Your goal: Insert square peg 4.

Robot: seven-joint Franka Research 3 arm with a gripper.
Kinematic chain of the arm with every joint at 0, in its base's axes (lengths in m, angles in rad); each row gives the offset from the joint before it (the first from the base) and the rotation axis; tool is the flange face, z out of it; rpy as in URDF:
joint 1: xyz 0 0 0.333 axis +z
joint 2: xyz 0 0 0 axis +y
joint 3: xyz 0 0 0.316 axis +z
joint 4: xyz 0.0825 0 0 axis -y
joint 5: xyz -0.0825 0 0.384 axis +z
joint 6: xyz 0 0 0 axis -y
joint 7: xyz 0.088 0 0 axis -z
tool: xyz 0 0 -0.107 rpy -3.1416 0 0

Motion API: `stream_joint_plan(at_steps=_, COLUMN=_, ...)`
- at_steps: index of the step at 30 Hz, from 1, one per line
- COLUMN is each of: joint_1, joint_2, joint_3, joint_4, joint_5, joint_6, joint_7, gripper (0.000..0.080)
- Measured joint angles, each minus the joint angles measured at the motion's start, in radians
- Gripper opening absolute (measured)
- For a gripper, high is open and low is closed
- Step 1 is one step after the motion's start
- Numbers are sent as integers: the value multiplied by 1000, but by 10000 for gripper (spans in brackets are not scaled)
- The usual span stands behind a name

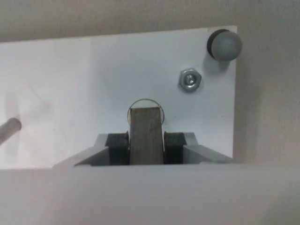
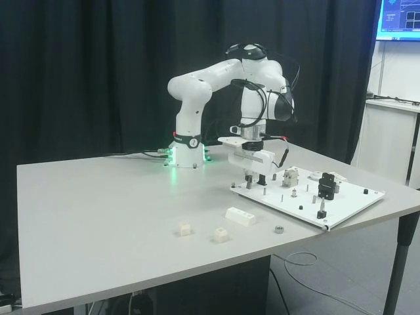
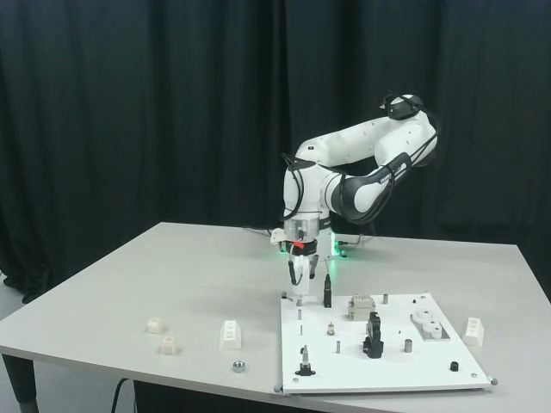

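In the wrist view a grey square peg (image 1: pixel 146 133) stands upright between my black finger pads (image 1: pixel 119 143), with my gripper (image 1: pixel 146 143) shut on it. Its lower end sits over a round hole (image 1: pixel 145 104) in the white board (image 1: pixel 70 84), close to the board's corner. I cannot tell whether the peg touches the board. In the first room view the gripper (image 2: pixel 253 178) hangs low over the near-left corner of the board (image 2: pixel 348 203). The second room view shows the gripper (image 3: pixel 298 291) at the board's (image 3: pixel 387 374) back-left corner.
A nut (image 1: pixel 190 79) and a grey round foot (image 1: pixel 226 44) sit near the hole, and a thin pin (image 1: pixel 9 129) stands further along. The board carries black fixtures (image 3: pixel 372 334) and pins. White blocks (image 2: pixel 241 216) (image 2: pixel 186 228) and a loose nut (image 2: pixel 279 228) lie on the grey table.
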State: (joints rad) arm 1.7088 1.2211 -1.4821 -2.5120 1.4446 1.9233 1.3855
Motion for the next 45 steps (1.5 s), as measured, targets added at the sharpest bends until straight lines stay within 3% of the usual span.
stream_joint_plan(at_steps=19, joint_1=-14, joint_2=-4, joint_3=-9, joint_4=-14, joint_5=24, joint_6=-11, joint_7=-9, gripper=155)
stream_joint_plan(at_steps=45, joint_1=-76, joint_2=-6, joint_3=-21, joint_4=-15, joint_5=80, joint_6=-92, joint_7=-108, gripper=155)
